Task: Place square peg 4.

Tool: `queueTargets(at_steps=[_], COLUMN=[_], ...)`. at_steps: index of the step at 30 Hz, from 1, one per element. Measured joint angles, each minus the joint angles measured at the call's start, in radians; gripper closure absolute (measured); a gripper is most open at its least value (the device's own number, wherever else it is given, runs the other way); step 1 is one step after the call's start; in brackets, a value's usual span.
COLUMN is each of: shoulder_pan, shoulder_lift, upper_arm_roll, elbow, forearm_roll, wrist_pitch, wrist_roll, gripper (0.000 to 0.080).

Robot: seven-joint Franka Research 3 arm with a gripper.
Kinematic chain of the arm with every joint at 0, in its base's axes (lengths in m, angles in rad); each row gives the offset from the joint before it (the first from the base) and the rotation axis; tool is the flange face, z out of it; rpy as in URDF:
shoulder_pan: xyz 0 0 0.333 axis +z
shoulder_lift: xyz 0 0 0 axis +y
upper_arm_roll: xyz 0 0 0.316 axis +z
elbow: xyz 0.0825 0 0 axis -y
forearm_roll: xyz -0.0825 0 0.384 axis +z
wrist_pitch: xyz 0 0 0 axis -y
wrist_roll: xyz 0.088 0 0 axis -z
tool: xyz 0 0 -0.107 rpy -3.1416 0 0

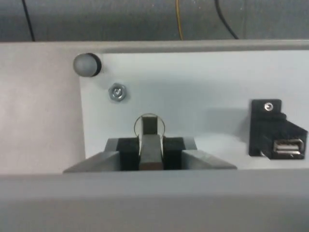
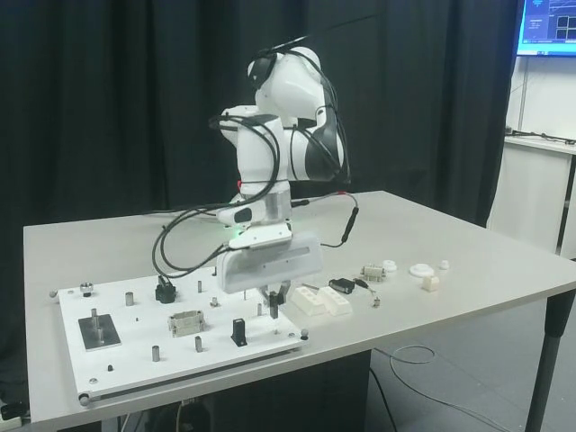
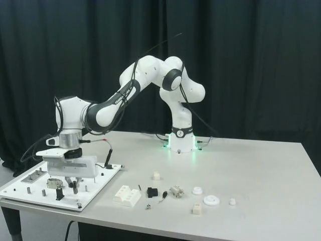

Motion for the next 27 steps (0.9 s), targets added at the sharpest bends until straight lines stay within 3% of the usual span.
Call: queueTargets(at_steps=[21,27], shoulder_pan=[0.002,0.008], shoulder_lift=[-0.014,-0.021], upper_arm_roll=[-0.009,-0.009], elbow=[0.005,0.004], forearm_roll=[-0.005,-0.004], wrist_pitch=[-0.024,-0.069], wrist_roll=[0.002,0.002], gripper=[0.0705,0.0705])
